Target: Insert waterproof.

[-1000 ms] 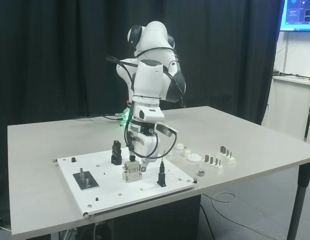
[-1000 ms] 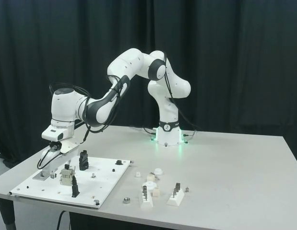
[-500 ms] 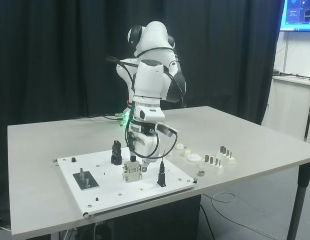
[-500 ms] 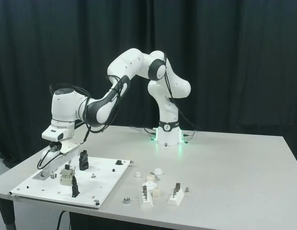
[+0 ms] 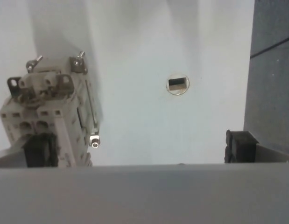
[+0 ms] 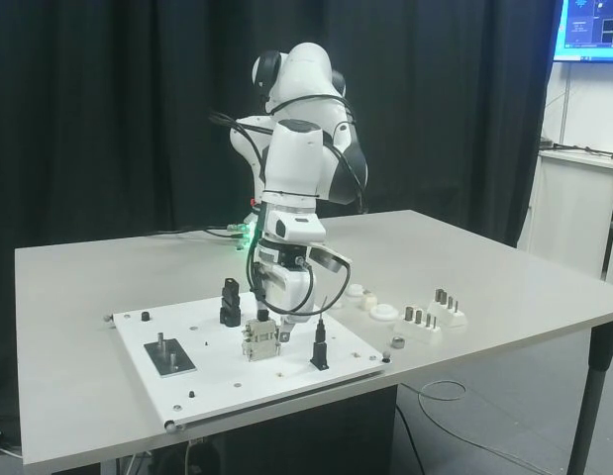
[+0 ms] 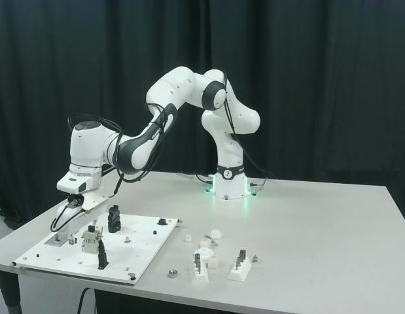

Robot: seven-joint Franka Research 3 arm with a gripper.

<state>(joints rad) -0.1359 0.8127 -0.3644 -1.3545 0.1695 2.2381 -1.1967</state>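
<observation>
- One light boxy waterproof connector block with small screws [image 6: 258,339] stands on the flat white square board [image 6: 222,374], near the middle of the board.
- One dark piece [image 5: 39,149] sits in the near end of that block in the wrist view.
- One claw [image 6: 269,319] on the white robot arm [image 6: 291,168] hangs right over the block, very close to its top. I cannot tell if they touch.
- I cannot tell how wide the claw is, or if it has hold of anything. A grey blur hides it in the wrist view.
- Two black upright plugs stand on the board: one [image 6: 227,302] behind the block, one [image 6: 320,351] beside it near the front edge.
- One small round hole with a slot in it [image 5: 177,83] lies in the bare board beside the block.
- One grey metal plate with pegs [image 6: 169,356] lies on the board, well apart from the block.
- The board's side edge is near the block, and the grey table [image 6: 78,287] shows past it.
- Two white holders with grey pins [image 6: 421,322] [image 6: 448,302] sit off the board on the table, with a few small round white pieces [image 6: 383,312] near them.
- Lots of bare table lies around the board.
- One green light [image 6: 245,233] glows at the arm's foot.
</observation>
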